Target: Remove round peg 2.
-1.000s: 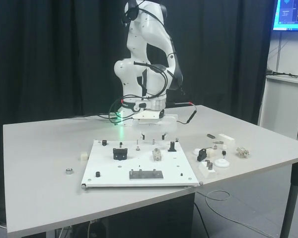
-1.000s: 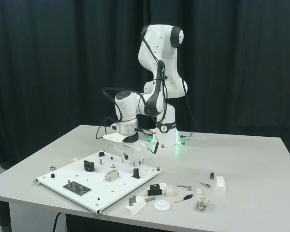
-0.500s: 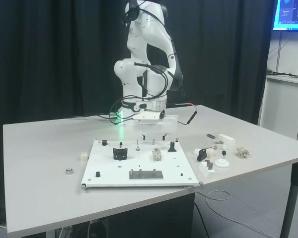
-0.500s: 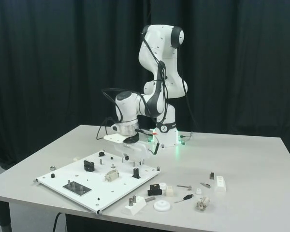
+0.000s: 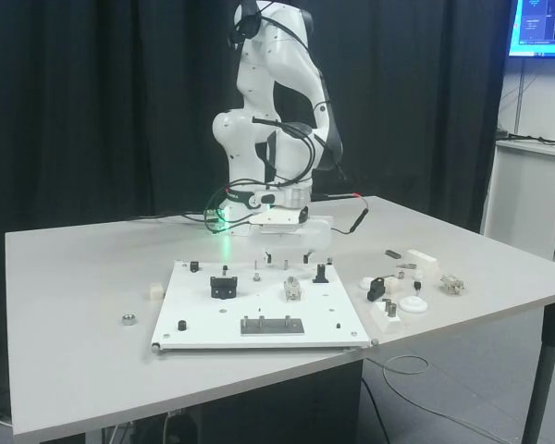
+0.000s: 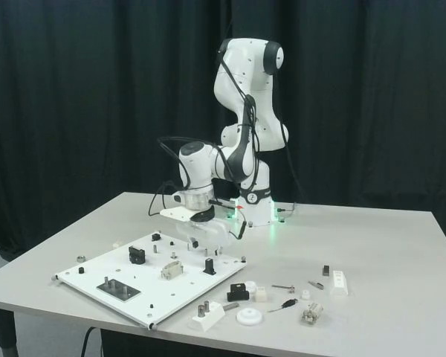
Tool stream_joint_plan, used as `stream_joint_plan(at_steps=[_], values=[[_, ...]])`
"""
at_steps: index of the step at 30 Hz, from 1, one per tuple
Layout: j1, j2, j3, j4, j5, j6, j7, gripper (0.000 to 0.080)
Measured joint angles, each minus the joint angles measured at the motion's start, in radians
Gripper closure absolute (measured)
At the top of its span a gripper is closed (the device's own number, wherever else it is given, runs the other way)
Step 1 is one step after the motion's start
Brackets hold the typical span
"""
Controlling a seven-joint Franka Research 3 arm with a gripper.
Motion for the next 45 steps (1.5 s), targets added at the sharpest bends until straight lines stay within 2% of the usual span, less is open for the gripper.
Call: stream_joint_plan(at_steps=[21,29,30,35,36,45], values=[[0.000,0.020,0.010,0.000,0.002,0.020,-0.012,0.0003],[-0.001,0.028,0.012,0.000,0.016,0.022,-0.030,0.0003],[-0.002,0.029,0.012,0.000,0.017,0.022,-0.032,0.0122],[-0.006,0.036,0.012,0.000,0.019,0.022,-0.033,0.0122],[-0.007,0.037,0.012,0.000,0.020,0.022,-0.033,0.0310],[-0.012,0.041,0.012,0.000,0.039,0.022,-0.033,0.0310]])
